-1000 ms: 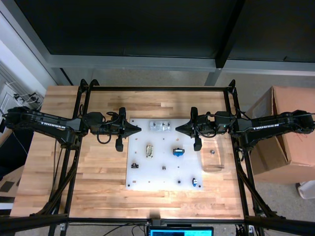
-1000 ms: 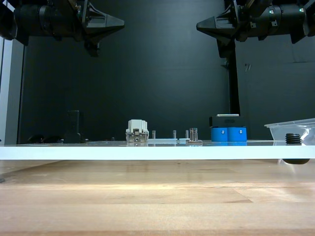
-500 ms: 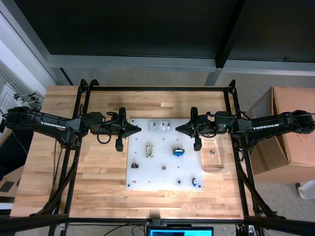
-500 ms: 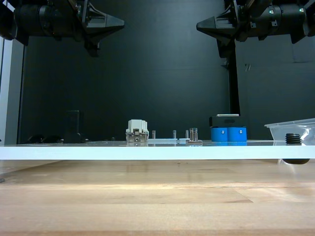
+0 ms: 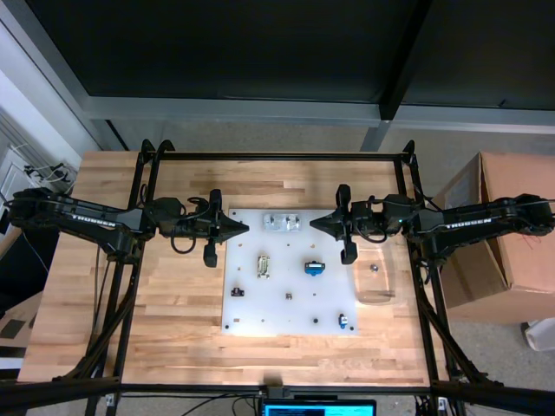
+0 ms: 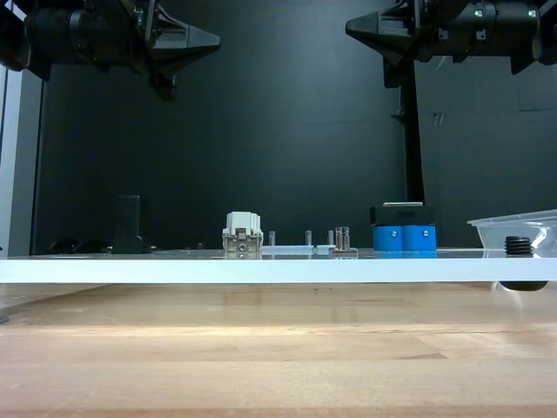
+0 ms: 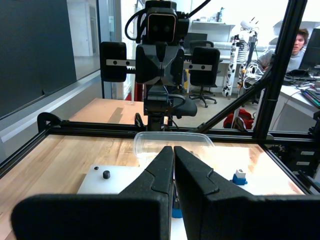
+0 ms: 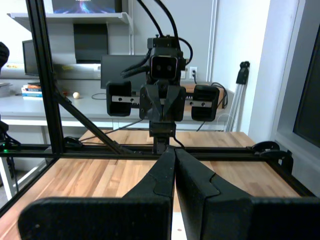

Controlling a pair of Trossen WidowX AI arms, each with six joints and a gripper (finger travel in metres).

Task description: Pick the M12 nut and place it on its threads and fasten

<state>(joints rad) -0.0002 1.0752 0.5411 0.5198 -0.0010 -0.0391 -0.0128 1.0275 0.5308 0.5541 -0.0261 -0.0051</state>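
Left gripper (image 5: 245,228) and right gripper (image 5: 313,224) hang above the white board (image 5: 251,312), far side, closed and empty. The M12 nut (image 5: 375,268) lies free in the clear tray (image 5: 375,300). Expect light, hard, slippery metal; grip opposite flats.

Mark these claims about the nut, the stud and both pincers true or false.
1. The M12 nut lies free in the clear tray. True.
2. The nut sits on its stud. False: the stud's ribs show bare.
3. The left pincer is open. False: it is shut and empty, high over the far left part of the board.
4. The right pincer is shut and empty, high over the board's far part. True.
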